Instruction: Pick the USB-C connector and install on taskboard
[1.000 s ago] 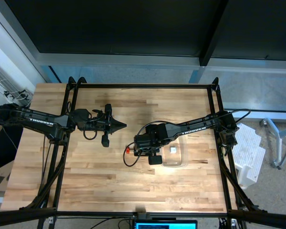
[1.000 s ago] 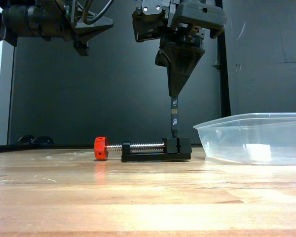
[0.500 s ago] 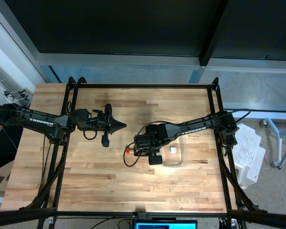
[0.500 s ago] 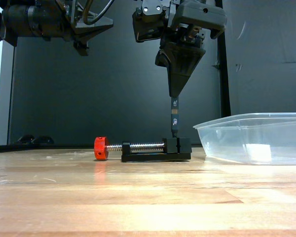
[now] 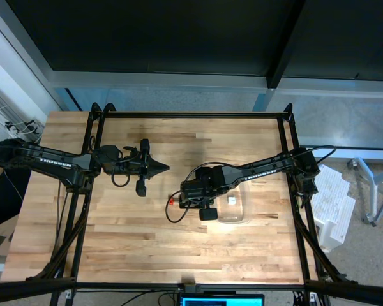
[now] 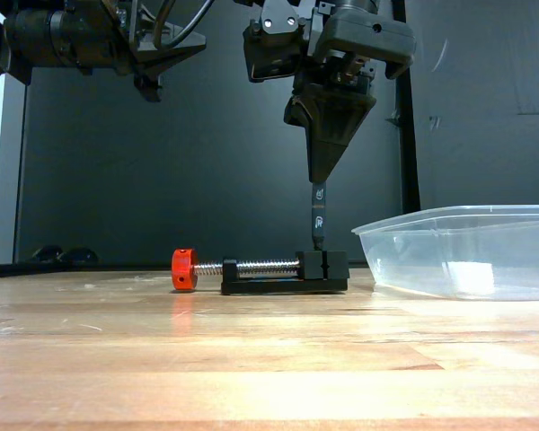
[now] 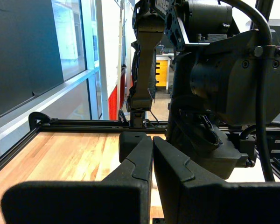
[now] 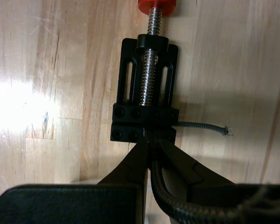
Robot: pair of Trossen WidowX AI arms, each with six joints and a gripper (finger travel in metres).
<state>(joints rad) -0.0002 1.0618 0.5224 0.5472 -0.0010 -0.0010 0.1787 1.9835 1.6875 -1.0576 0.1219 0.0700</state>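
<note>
Slightly lower than before, right gripper (image 6: 319,180) fingers pinch the connector (image 6: 318,220), upright, long axis vertical, lower tip in the black block (image 6: 283,274) at frame centre, opposite its red knob (image 6: 184,268). Left gripper (image 5: 166,168), fingers pressed together, hangs upper left.

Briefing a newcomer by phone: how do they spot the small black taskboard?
On the wooden table, the left gripper hangs shut over the left half; look instead by the clear plastic tray. There, under the right gripper holding the thin dark-grey USB-C connector upright, sits the taskboard: the only small black block, with a silver screw and an orange-red knob.
</note>
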